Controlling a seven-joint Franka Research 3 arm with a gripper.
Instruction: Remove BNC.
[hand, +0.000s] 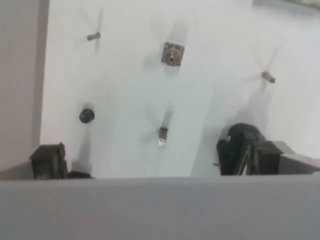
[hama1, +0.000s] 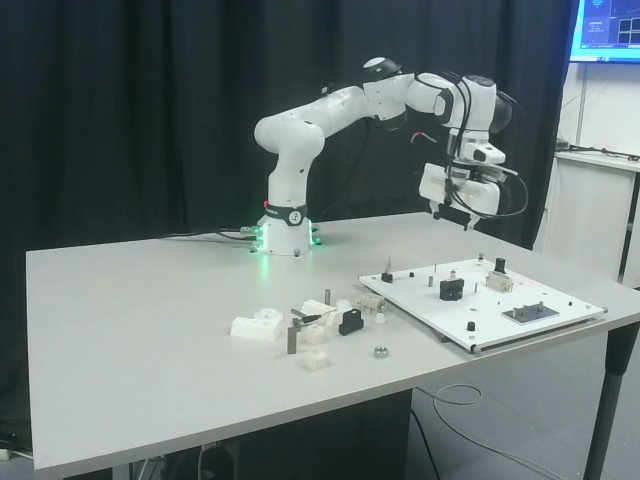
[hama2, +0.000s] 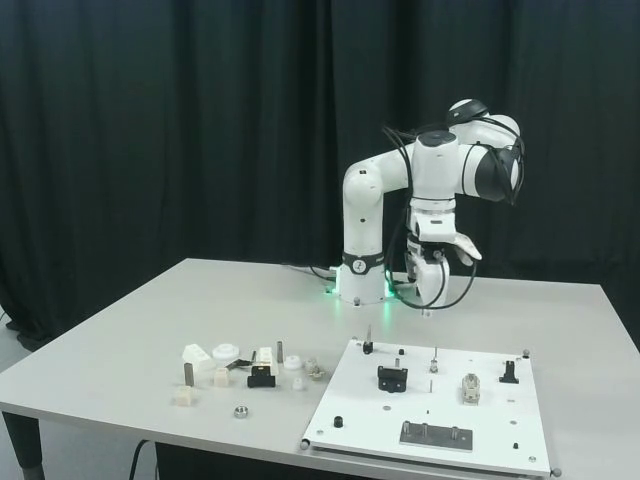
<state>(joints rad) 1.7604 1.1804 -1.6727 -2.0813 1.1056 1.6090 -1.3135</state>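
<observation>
White board (hama2: 500, 425) sits lower right on my grey tabletop (hama2: 140, 330), black curtains behind; no readable writing. My tool (hand: 150, 160) hangs spread wide, empty.

The arm (hama2: 420, 190) is showing white with black joint bands, and green light is glowing at its base (hama1: 283, 238). The table (hama1: 150, 320) is showing plain grey. The board (hama2: 440, 425) is showing white, carrying a black block (hama2: 391, 379) and a black knob (hand: 86, 115). The curtain (hama2: 200, 120) behind is hanging black, unpatterned. Loose white parts (hama1: 258, 325) are lying to the left.
</observation>
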